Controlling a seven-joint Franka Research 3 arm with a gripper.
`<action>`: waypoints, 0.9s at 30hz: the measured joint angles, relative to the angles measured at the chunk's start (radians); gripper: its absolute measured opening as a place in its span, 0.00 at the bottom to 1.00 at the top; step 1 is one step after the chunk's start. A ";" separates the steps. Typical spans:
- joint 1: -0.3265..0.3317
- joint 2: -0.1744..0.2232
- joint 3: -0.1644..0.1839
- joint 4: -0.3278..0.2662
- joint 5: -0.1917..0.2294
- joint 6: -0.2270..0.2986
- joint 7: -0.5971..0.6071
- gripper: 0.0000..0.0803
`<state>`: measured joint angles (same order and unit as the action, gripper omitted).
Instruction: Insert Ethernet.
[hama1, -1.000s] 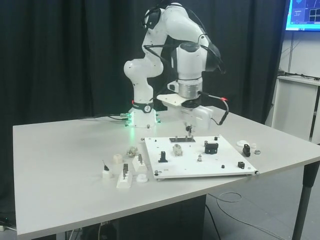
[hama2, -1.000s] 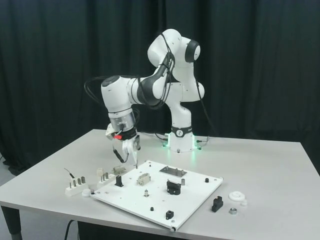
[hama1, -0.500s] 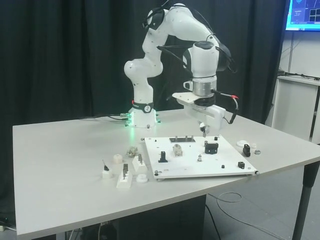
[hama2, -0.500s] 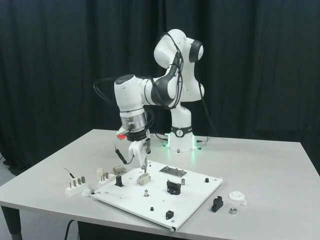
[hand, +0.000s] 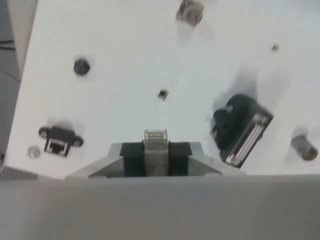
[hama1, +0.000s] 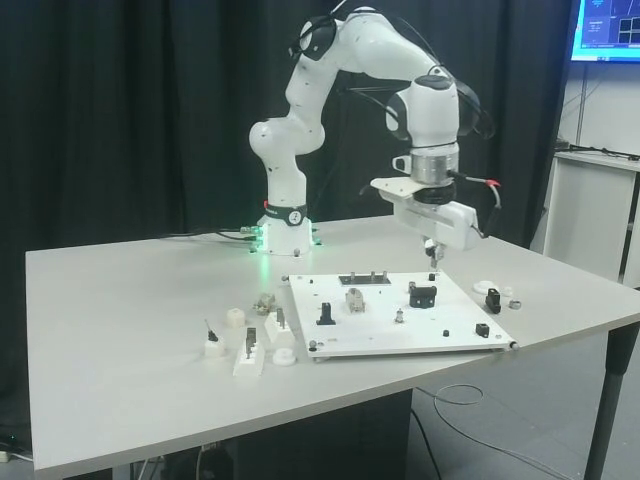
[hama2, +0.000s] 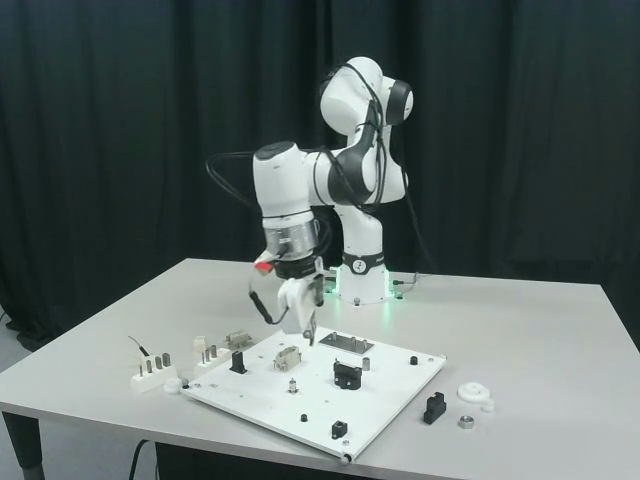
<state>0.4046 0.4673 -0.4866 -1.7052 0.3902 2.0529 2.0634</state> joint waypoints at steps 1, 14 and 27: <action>0.005 0.001 0.000 0.004 0.001 0.000 0.007 0.12; 0.049 0.056 0.000 0.078 0.020 0.001 0.032 0.12; 0.062 0.151 0.000 0.179 0.044 0.000 0.061 0.12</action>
<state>0.4670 0.6181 -0.4864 -1.5264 0.4338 2.0525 2.1241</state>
